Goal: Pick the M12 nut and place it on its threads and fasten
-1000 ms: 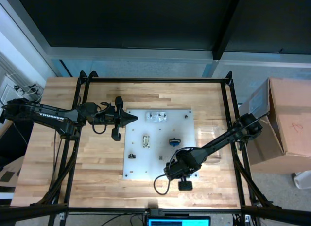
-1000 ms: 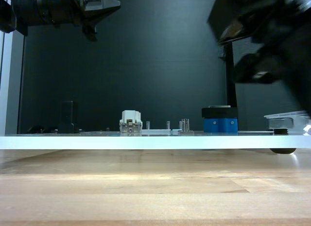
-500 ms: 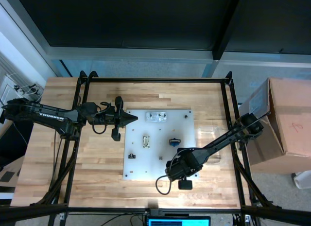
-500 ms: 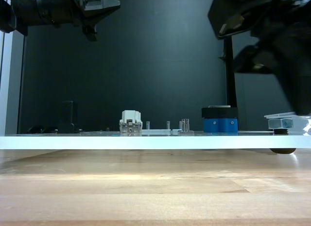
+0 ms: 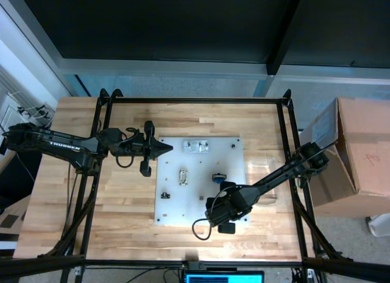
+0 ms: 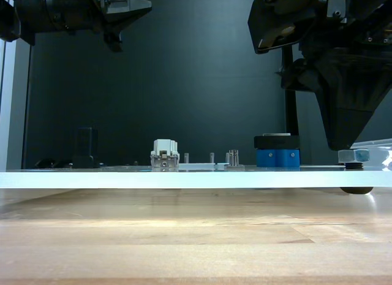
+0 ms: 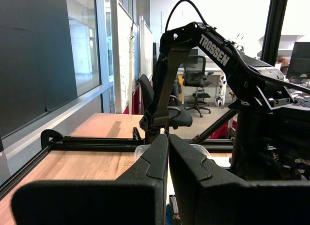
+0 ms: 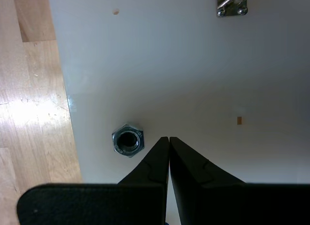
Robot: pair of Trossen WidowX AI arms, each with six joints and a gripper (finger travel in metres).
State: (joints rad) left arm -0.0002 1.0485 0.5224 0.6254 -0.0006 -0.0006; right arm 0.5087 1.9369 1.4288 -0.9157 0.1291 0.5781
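The silver M12 nut (image 8: 128, 140) sits flat on the white board (image 8: 193, 65) close to its near right edge, its bore dark. In the low view the nut (image 6: 353, 155) rests on its stud, with only a thin black band showing under it. My right gripper (image 8: 168, 138) is shut with nothing between its fingers, and its tips point down just beside the nut. It hangs right above the nut (image 6: 340, 146) and hides it in the high view (image 5: 226, 209). My left gripper (image 5: 169, 148) is shut and hovers high over the board's far left edge (image 6: 146, 3).
A blue and black fitting (image 6: 277, 156), a white connector (image 6: 165, 156) and small silver posts (image 6: 233, 157) stand mid-board. A clear tray (image 5: 271, 173) lies right of the board. A cardboard box (image 5: 359, 155) stands past the table's right edge. A black frame rings the table.
My right gripper has shifted a little left and away from the near edge, ending just over the nut. The nut and the left arm have stayed put.
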